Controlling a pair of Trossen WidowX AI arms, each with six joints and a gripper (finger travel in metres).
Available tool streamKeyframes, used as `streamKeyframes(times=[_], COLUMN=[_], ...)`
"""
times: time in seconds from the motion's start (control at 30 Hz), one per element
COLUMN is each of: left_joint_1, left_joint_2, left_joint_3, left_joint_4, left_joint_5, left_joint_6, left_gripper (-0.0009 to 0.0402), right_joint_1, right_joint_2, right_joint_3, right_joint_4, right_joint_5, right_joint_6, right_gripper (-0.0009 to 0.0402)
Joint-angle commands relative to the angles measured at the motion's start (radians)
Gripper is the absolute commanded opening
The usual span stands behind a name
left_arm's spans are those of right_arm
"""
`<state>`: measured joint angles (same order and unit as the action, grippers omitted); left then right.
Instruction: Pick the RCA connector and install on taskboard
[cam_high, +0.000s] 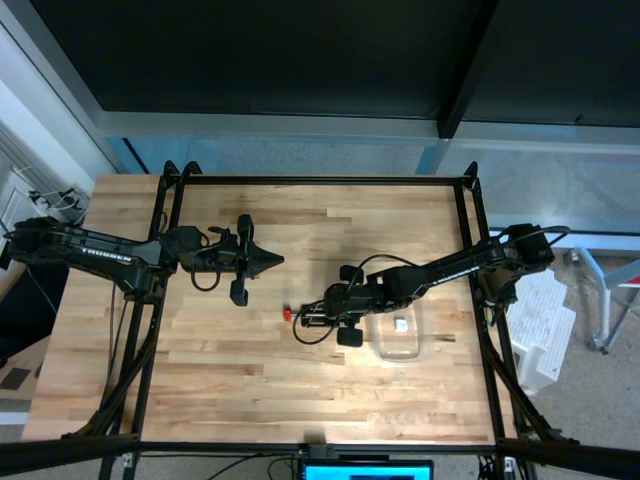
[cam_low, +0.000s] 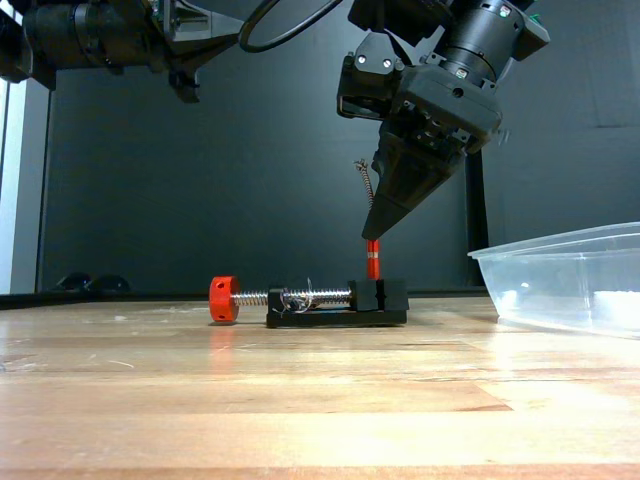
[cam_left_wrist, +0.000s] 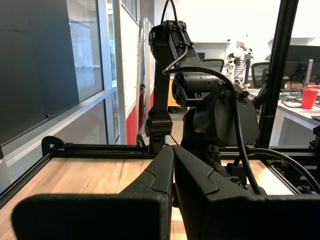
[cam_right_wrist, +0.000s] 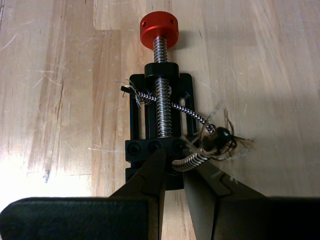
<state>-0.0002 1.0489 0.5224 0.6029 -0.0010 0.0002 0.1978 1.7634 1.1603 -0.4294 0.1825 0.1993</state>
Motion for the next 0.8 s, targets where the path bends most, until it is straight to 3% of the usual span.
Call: streamKeyframes(times=[0.03, 0.43, 0.8], left_joint_1=[0.0, 0.0, 0.0], left_joint_2=[0.0, 0.0, 0.0], left_joint_3=[0.0, 0.0, 0.0], left_joint_4=[0.0, 0.0, 0.0], left_joint_5=[0.0, 0.0, 0.0], left_joint_6=[0.0, 0.0, 0.0], left_gripper=[0.0, 0.0, 0.0], right_joint_1=[0.0, 0.0, 0.0], right_joint_2=[0.0, -0.013, -0.078], right_joint_3=[0.008, 0.008, 0.008], right_joint_4=[0.005, 0.004, -0.075], right_joint_5=[0.001, 0.006, 0.007], right_joint_6=[0.001, 0.003, 0.02], right_gripper=[0.005, 0.0102, 0.0187])
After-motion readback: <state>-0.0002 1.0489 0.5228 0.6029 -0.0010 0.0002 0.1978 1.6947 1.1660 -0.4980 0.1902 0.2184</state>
